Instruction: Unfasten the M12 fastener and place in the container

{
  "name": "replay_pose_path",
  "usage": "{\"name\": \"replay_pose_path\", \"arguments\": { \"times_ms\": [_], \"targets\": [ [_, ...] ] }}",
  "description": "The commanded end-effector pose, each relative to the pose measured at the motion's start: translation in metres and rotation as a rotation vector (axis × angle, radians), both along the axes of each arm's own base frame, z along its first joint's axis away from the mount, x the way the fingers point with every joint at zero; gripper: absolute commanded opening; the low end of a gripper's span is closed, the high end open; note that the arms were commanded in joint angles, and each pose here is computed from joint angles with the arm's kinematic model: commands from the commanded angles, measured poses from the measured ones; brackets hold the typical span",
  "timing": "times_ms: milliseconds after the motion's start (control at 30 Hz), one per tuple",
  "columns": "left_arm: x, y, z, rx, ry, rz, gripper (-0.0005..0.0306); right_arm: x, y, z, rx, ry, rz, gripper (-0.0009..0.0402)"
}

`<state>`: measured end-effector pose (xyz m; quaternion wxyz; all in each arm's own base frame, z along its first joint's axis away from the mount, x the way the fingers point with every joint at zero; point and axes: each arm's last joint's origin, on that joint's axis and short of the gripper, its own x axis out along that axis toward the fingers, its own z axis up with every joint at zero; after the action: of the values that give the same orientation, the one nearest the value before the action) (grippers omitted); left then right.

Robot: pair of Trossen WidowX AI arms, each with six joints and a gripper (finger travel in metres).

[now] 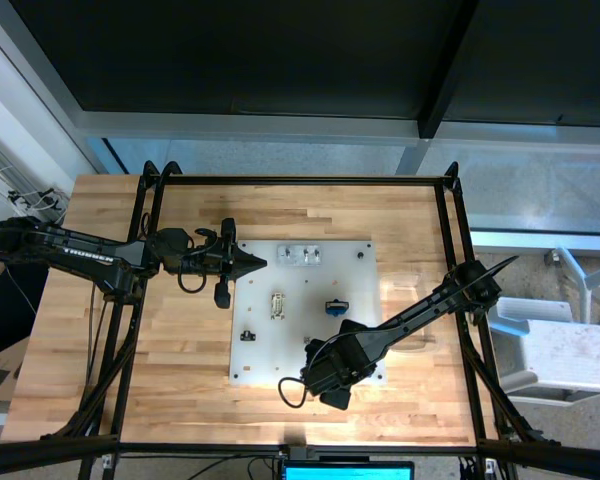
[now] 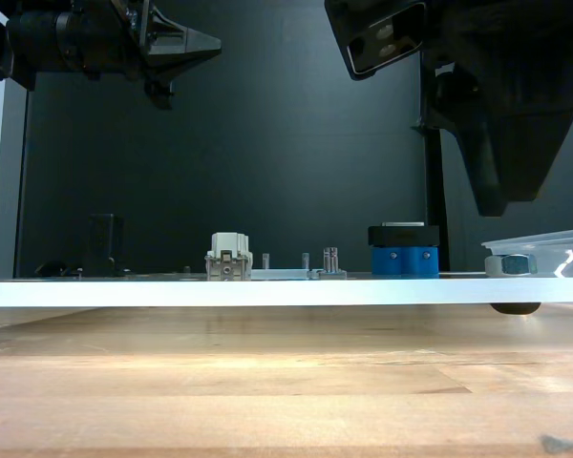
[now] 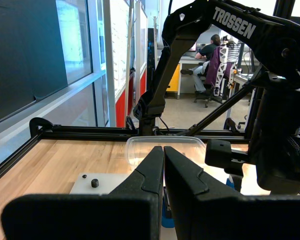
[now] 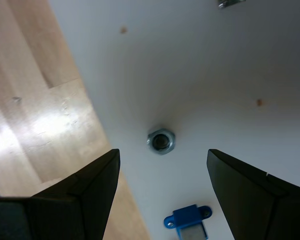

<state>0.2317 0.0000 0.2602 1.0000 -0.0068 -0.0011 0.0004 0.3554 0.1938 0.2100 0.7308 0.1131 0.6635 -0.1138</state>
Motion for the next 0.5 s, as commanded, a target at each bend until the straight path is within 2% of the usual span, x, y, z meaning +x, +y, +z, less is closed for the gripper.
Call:
{"name": "replay_pose_path", "arguments": {
  "times_ms": [33,500],
  "targets": [
    [0.000,0.000,0.000,0.000,0.000,0.000,0.0000,-0.001,-0.001,-0.003,-0.005,0.005,0.003,0.0243],
    [0.000,0.000,0.000,0.000,0.000,0.000,0.0000,-0.003,-0.002,-0.019,-0.009,0.010,0.043,0.0243]
  ]
}}
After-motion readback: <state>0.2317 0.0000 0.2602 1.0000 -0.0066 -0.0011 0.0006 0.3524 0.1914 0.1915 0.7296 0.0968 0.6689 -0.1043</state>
